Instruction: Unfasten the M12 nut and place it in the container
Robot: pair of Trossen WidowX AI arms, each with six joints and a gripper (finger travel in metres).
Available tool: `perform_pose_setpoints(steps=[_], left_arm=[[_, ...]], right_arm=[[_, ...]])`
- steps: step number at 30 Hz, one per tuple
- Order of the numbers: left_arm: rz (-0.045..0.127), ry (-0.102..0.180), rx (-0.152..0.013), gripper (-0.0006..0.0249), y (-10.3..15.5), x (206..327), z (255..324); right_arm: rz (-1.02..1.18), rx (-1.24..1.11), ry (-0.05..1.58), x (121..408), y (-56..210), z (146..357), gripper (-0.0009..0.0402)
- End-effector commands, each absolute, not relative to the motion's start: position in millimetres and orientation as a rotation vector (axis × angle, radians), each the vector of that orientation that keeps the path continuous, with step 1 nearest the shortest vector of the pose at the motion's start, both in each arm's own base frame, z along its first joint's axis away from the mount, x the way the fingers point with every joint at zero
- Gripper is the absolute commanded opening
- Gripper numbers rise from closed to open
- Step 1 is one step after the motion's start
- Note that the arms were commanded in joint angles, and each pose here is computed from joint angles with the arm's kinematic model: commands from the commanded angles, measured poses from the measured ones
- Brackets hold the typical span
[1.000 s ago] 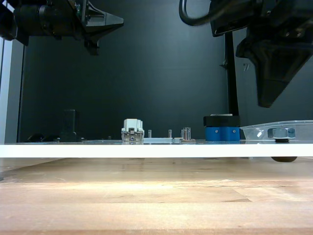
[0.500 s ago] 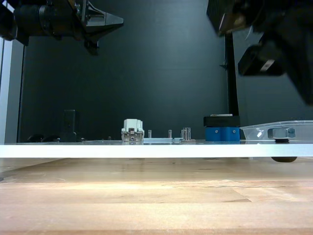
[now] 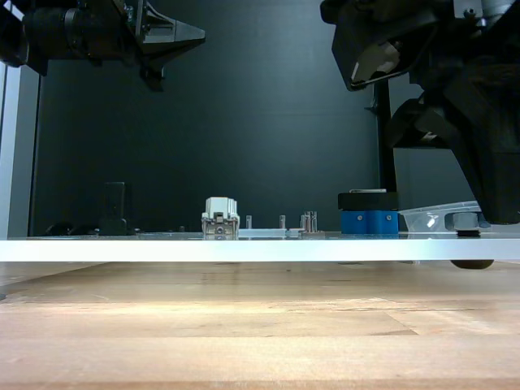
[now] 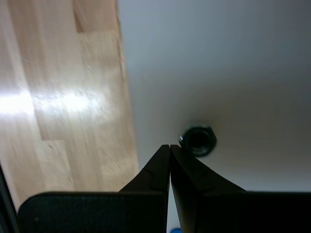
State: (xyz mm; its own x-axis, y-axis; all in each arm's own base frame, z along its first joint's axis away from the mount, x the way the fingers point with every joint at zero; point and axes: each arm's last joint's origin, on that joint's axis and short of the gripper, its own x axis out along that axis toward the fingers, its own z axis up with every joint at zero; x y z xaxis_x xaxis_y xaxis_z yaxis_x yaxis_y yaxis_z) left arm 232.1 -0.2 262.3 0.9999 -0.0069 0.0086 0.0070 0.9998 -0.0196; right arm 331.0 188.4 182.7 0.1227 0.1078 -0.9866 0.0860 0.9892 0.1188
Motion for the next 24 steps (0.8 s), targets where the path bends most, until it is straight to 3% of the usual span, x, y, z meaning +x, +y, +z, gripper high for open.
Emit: perform_pose_setpoints(steps=[1,10,15,24], left_arm=[[-0.007,-0.008,-0.02,0.0,-0.2,232.2,262.3],[-0.007,-0.009,-0.02,0.0,-0.2,232.2,262.3],[-0.007,-0.009,-0.02,0.0,-0.2,232.2,262.3],[-0.007,-0.008,-0.02,0.0,-0.2,232.2,262.3]], right_arm=[[-0.008,0.14,1.459,329.4,186.8,182.3,0.0],[-0.009,0.115,1.45,329.4,186.1,182.7,0.0],[-0.389,-0.032,1.331,320.1,170.0,200.7,0.0],[-0.282,0.077,1.396,316.2,172.0,216.3,0.0]])
